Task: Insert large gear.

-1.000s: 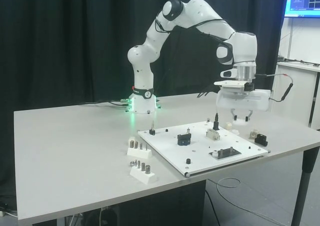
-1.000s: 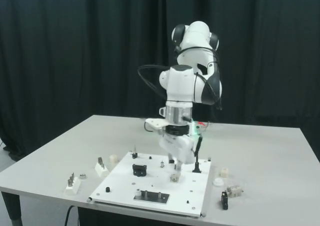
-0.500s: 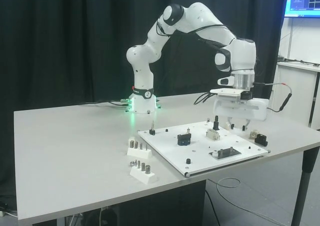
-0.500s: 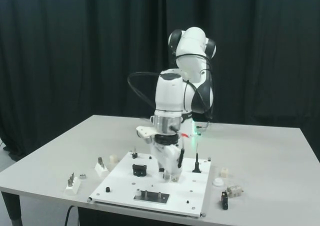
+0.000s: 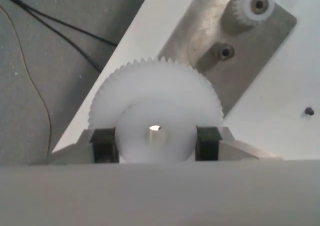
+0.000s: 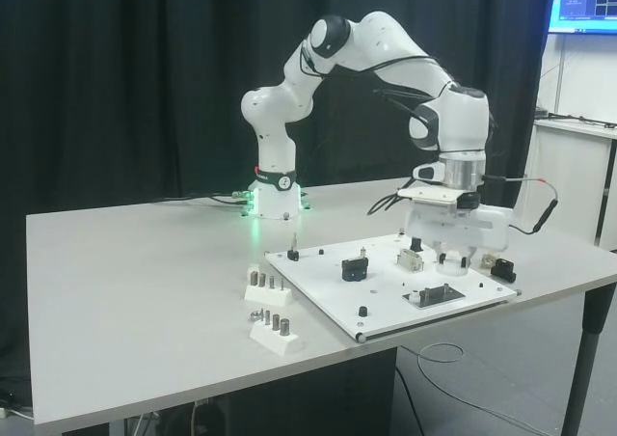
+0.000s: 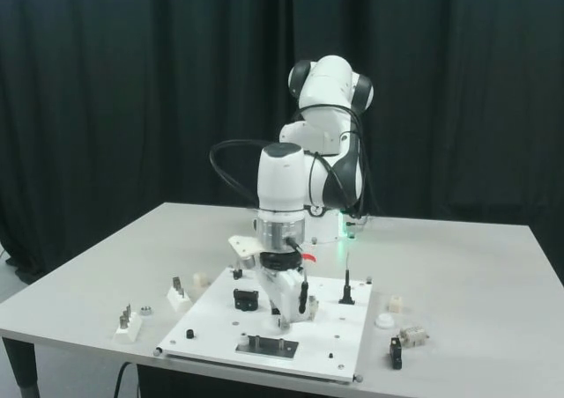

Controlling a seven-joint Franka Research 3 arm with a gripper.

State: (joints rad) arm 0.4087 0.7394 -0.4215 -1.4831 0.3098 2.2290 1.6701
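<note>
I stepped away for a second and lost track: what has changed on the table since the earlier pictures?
The white arm's gripper, shut on the large white toothed gear, swung from the board's far side toward its front edge and sank, now just over the grey metal gear plate. The white board, the small white pin blocks and the loose parts beside the board stayed put.

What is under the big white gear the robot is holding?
Under the big gear, held in the pincer, lies the white board with a grey metal plate. The plate has a small gear and a bare peg. The rest is covered.
</note>
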